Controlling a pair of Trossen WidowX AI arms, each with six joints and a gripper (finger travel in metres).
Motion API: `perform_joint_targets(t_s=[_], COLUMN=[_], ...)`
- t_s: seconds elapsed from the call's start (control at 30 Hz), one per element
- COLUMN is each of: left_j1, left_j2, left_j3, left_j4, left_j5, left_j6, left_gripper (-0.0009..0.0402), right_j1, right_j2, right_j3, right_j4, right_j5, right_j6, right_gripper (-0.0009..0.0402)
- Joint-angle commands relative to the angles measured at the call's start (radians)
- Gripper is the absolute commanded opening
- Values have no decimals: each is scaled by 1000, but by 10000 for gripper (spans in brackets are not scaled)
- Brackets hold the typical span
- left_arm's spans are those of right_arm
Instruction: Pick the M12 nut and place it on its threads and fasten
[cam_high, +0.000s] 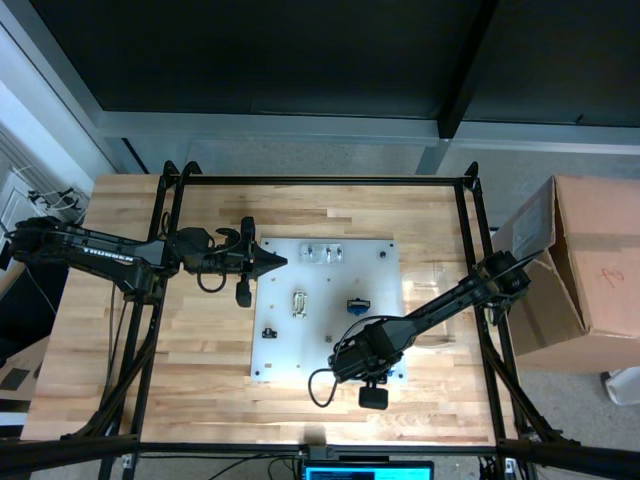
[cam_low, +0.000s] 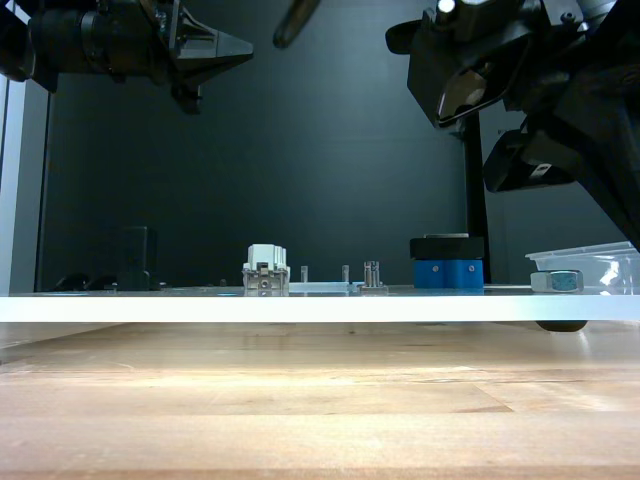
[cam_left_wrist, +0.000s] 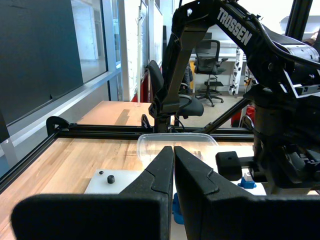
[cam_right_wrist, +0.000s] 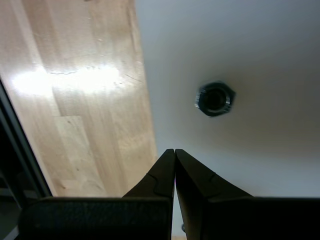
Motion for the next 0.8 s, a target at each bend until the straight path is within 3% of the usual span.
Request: perform_joint_targets(t_s=[0.03,0.33,0.4,0.63,0.7,0.8], left_j1=[0,0,0,0,0,0], left_j2=[0,0,0,0,0,0], left_j3=[0,0,0,0,0,0], left_j4=[0,0,0,0,0,0], left_j5=[0,0,0,0,0,0], left_j6=[0,0,0,0,0,0], left_gripper=[0,0,0,0,0,0], right_j1=[0,0,0,1,1,0], right_j2=[0,-10,-8,15,15,11], right_j3=[1,1,1,1,1,1], right_j4=[-5,-4,10,45,42,19], right_j5=[10,236,256,244,209,112], right_j6=[-1,38,47,42,37,21], right_gripper=[0,0,0,0,0,0])
